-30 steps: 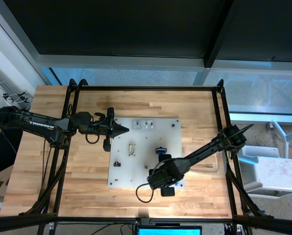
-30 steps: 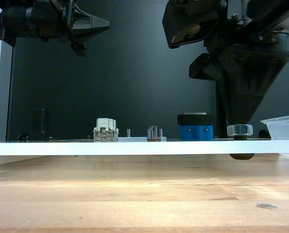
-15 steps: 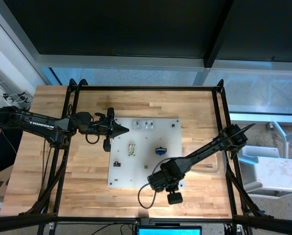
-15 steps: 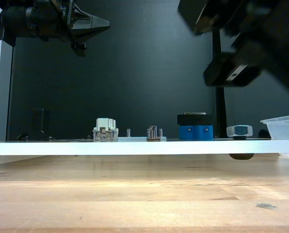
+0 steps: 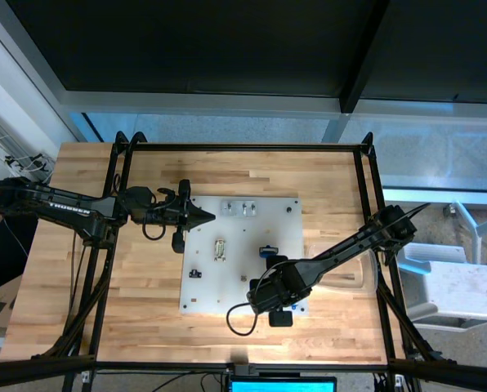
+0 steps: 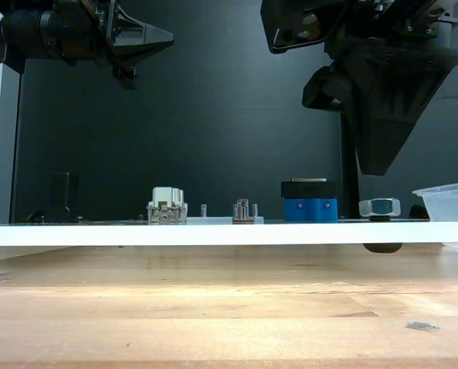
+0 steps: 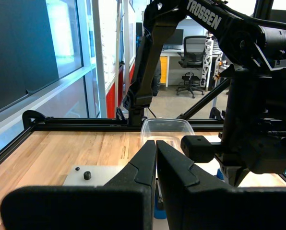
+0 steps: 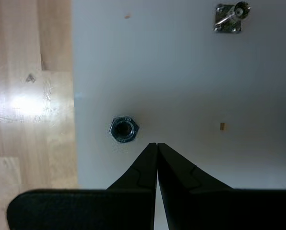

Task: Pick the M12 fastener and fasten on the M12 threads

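Note:
The silver nut [image 6: 380, 207] sits low on its stud near the white board's [image 5: 227, 286] near right edge, hiding the ribs. In the right wrist view the nut [image 8: 124, 129] shows a dark centre and stands free on the board [image 8: 191, 72]. My right gripper [image 6: 375, 165] hangs a short way above the nut, shut with nothing between its fingers [image 8: 145, 163], and its tip [image 8: 157, 144] lies just beside the nut. The right arm [image 5: 325, 261] hides the nut in the high view. My left gripper [image 5: 207, 216] is shut and empty above the board's far left edge.
A clear tray [image 6: 448, 196] lies just right of the board. A blue block with a black cap [image 6: 310, 201], a white connector [image 6: 166, 207] and a small silver post [image 6: 243, 210] stand mid-board. The black frame rails [image 5: 366, 204] ring the table.
The right gripper, touching the nut's top a second ago, swung up and aside, then came back over the nut, higher than before. The nut and left arm have not moved.

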{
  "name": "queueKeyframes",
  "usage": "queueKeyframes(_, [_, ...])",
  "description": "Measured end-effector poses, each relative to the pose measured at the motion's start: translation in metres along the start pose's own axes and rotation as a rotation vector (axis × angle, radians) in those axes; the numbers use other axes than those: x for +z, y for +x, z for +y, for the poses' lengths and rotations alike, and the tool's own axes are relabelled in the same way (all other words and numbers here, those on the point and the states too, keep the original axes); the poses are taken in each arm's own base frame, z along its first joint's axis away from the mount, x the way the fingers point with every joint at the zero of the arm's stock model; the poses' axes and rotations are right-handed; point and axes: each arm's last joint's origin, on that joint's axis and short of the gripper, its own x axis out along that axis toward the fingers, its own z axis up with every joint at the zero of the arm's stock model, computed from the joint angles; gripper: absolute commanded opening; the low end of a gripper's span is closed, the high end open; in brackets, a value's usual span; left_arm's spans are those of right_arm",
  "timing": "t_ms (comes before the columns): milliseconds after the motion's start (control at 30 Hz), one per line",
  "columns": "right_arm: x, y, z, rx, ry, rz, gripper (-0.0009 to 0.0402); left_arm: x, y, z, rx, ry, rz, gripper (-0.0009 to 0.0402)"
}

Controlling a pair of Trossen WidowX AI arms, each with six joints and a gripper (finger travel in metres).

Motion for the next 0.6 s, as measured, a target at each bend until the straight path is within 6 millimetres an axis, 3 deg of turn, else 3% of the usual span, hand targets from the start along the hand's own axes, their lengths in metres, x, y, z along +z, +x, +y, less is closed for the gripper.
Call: queueKeyframes(600, [-0.002, 0.018, 0.002, 0.019, 0.009, 0.004, 0.0000, 0.000, 0.000, 0.000, 0.000, 0.000, -0.002, 0.0000])
